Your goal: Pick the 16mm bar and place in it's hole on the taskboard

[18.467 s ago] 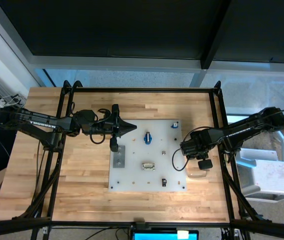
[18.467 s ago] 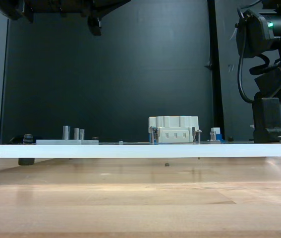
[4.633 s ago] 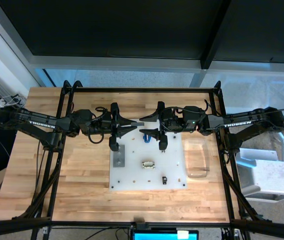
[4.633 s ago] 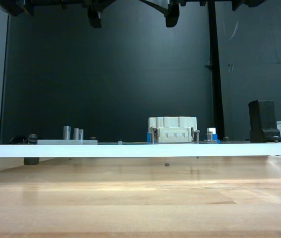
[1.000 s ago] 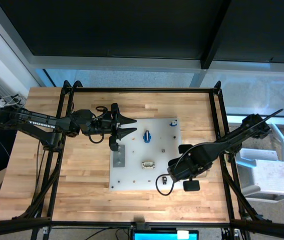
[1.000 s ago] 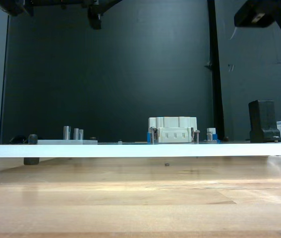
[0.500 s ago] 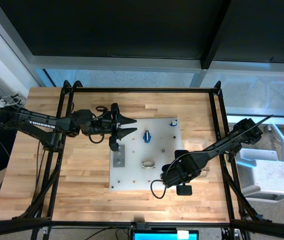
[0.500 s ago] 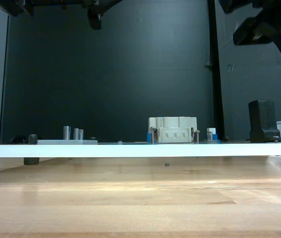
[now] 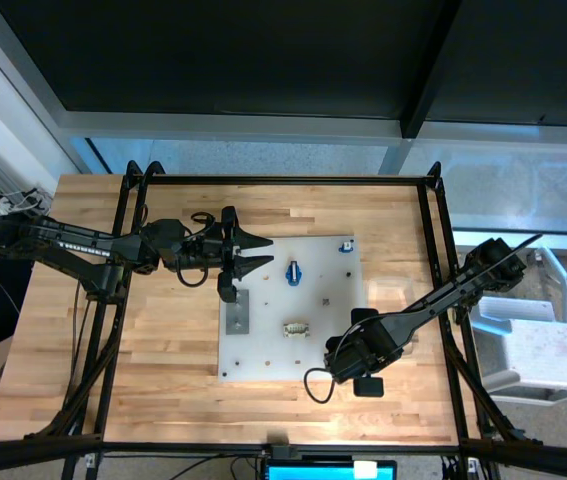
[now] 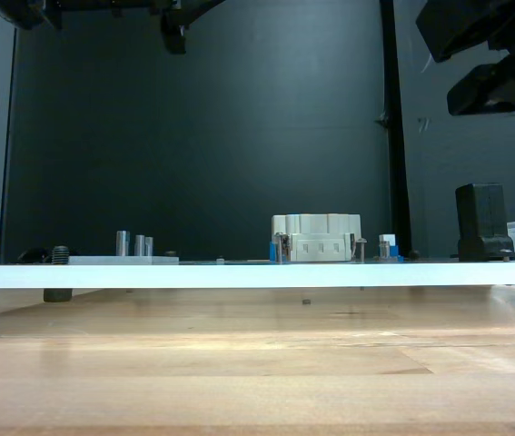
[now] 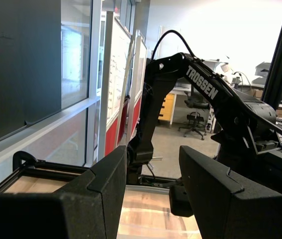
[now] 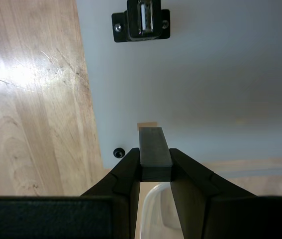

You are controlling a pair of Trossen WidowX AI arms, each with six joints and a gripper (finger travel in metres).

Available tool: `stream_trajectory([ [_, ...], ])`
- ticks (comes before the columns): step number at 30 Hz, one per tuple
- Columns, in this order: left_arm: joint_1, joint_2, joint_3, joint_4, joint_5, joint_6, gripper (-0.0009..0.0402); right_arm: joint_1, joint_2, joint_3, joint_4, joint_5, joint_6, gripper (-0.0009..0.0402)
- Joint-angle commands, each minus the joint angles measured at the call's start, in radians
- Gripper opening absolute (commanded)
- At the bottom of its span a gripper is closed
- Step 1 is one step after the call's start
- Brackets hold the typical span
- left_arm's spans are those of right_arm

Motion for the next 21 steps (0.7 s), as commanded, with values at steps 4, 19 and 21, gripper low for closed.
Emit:
stream_trajectory([
  [4,0.0,0.0,0.0,0.0,0.0,0.0,0.0143,0.003,0.0,-0.026,0.024,0.006,0.0,0.0],
  [19,0.0,0.0,0.0,0.0,0.0,0.0,0.0143,0.013,0.0,-0.072,0.075,0.005,-0.004,0.0],
  [21,0.0,0.0,0.0,0.0,0.0,0.0,0.0143,0.015,0.0,-0.074,0.075,0.006,-0.008,0.0],
])
